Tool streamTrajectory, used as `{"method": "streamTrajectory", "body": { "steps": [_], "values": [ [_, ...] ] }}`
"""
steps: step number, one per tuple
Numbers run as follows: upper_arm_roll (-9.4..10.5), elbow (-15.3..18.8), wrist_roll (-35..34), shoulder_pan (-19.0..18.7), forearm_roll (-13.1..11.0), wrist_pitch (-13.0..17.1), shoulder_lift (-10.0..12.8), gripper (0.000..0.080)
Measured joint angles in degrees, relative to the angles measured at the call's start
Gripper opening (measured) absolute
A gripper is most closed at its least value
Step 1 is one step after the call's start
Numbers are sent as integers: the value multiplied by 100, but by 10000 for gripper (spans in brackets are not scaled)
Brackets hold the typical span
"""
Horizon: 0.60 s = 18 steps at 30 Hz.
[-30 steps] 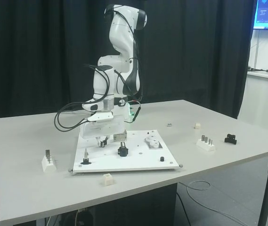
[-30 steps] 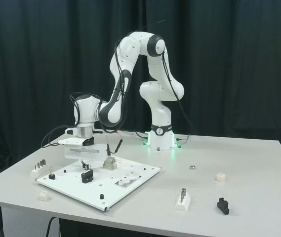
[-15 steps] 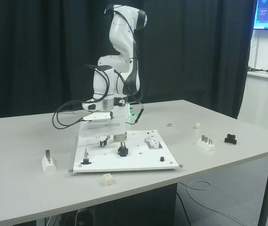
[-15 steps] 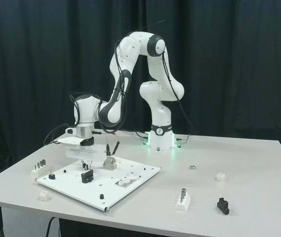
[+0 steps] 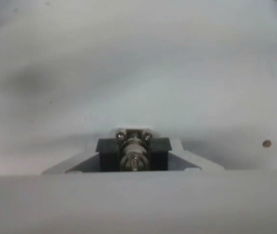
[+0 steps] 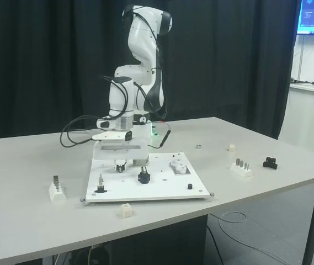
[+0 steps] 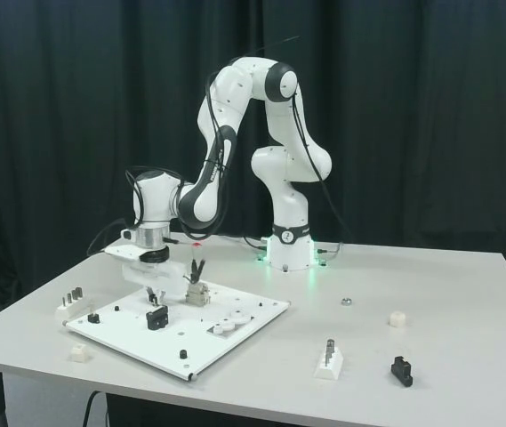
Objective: Insert BNC.
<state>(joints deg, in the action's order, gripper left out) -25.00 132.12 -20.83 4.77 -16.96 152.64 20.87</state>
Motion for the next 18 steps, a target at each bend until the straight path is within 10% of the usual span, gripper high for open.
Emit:
{"method": "streamTrajectory", "body": {
  "steps": [18],
  "values": [
    [-5,-16,-1848,0,0,-29,10,120]
  ]
}}
